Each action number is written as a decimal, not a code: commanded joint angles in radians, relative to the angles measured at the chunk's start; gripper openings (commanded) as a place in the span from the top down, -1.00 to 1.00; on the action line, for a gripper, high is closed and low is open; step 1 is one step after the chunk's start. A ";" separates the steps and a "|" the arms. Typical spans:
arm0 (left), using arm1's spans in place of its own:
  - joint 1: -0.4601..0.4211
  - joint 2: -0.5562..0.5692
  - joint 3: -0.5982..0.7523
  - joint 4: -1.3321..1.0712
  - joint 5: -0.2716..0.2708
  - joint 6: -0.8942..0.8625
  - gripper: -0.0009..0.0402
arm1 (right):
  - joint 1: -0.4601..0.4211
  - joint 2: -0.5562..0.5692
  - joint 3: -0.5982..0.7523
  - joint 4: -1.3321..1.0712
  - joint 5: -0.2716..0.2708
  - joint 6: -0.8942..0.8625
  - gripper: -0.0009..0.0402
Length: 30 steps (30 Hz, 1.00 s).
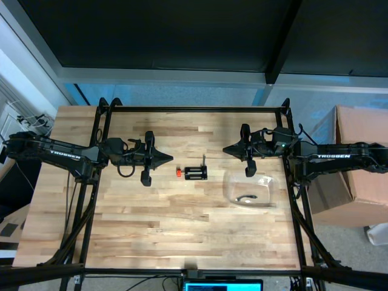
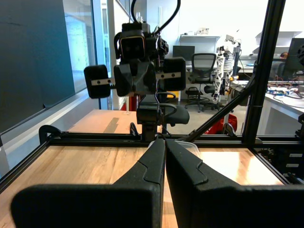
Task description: Remove the USB-C connector from the USB-C receptacle and place in the container
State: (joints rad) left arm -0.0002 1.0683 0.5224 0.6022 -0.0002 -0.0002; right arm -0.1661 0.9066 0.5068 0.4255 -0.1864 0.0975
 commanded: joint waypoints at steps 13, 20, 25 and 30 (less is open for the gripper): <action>0.000 0.000 0.000 0.000 0.000 0.000 0.96 | 0.001 0.000 0.010 0.027 0.002 -0.002 0.96; 0.000 0.000 0.000 0.000 0.000 0.000 0.96 | 0.000 0.000 0.010 0.027 0.002 -0.002 0.96; 0.000 0.000 0.000 0.000 0.000 0.000 0.96 | 0.000 0.000 0.010 0.027 0.002 -0.002 0.96; 0.000 0.000 0.000 0.000 0.000 0.000 0.96 | 0.000 0.000 0.010 0.027 0.002 -0.002 0.96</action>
State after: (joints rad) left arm -0.0002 1.0683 0.5224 0.6018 -0.0002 -0.0006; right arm -0.1658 0.9066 0.5159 0.4519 -0.1848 0.0956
